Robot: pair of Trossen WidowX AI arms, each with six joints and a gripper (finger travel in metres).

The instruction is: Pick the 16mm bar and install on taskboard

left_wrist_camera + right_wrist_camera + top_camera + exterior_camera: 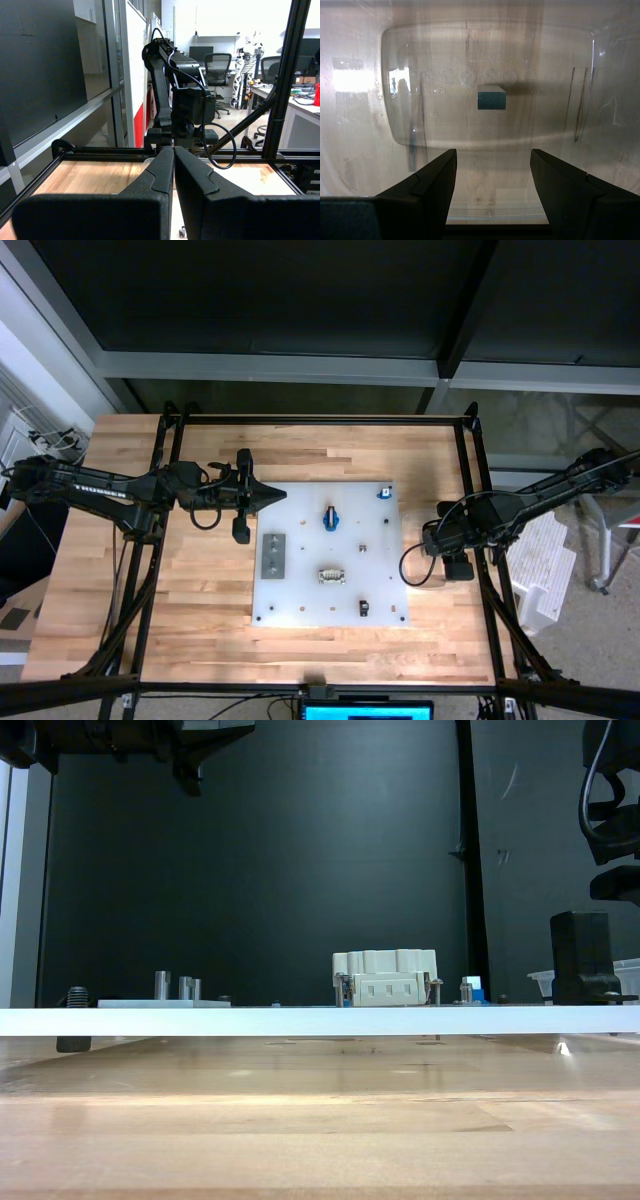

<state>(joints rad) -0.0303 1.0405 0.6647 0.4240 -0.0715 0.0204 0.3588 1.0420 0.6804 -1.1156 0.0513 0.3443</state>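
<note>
Free room surrounds the bar [491,97] below the right end effector [493,152], hemmed only by the clear bin [601,100]

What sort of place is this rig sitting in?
Likely a robotics lab in an office: chairs and desks behind, a framed table with a board. Left tool, shut, above the board's left edge; right tool, open, over a clear bin holding a block.
</note>
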